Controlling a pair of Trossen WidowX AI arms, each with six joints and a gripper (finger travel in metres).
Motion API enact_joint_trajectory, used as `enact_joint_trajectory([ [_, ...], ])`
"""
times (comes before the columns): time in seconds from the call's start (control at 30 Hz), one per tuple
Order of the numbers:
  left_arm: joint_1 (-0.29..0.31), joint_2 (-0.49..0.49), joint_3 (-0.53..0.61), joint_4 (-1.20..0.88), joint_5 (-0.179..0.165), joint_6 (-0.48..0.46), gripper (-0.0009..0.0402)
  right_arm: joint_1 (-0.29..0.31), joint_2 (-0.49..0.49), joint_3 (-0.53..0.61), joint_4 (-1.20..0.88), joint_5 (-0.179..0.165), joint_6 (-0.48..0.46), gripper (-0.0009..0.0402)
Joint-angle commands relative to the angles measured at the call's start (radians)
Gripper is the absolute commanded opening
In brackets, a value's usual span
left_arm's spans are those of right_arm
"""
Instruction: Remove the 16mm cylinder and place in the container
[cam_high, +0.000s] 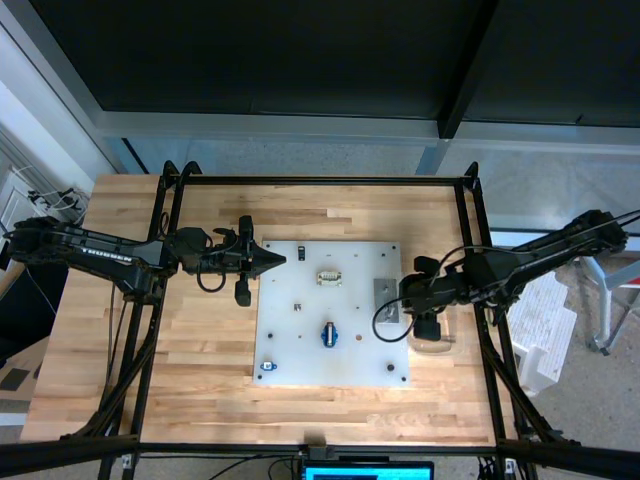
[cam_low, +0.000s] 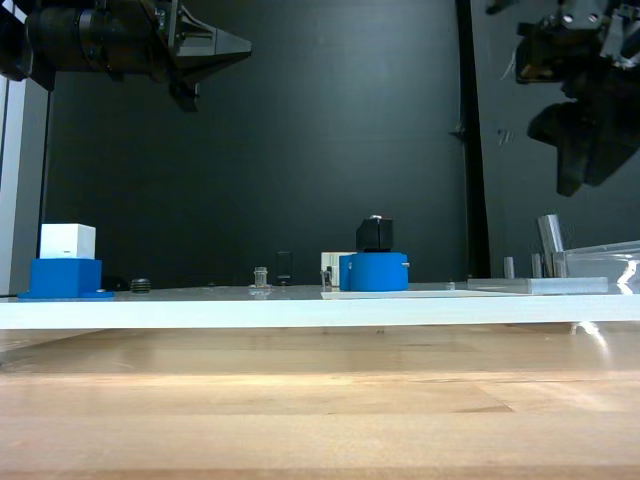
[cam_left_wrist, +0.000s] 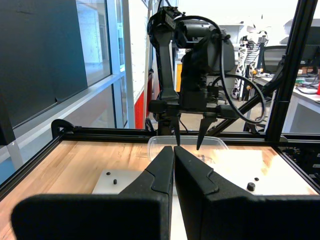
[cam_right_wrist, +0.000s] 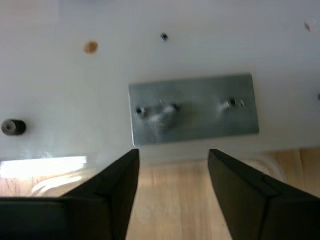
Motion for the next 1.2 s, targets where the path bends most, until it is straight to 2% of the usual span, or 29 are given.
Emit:
enact_joint_trajectory([
  [0.03, 0.000, 0.000, 0.000, 0.000, 0.000, 0.000, 0.0000, 0.000, -0.043, -0.032, -0.011, -0.002, 0.020, 0.0226],
  [0.27, 0.000, 0.000, 0.000, 0.000, 0.000, 0.000, 0.0000, 0.001, -0.083, -0.060, -0.024, -0.001, 0.022, 0.0229],
  [0.6, 0.000, 0.000, 0.000, 0.000, 0.000, 0.000, 0.0000, 0.001, -0.080, -0.060, -0.025, -0.001, 0.019, 0.0210],
  [1.2, 0.000, 0.000, 0.000, 0.000, 0.000, 0.000, 0.0000, 0.001, -0.080, -0.058, -0.023, -0.001, 0.023, 0.0210],
])
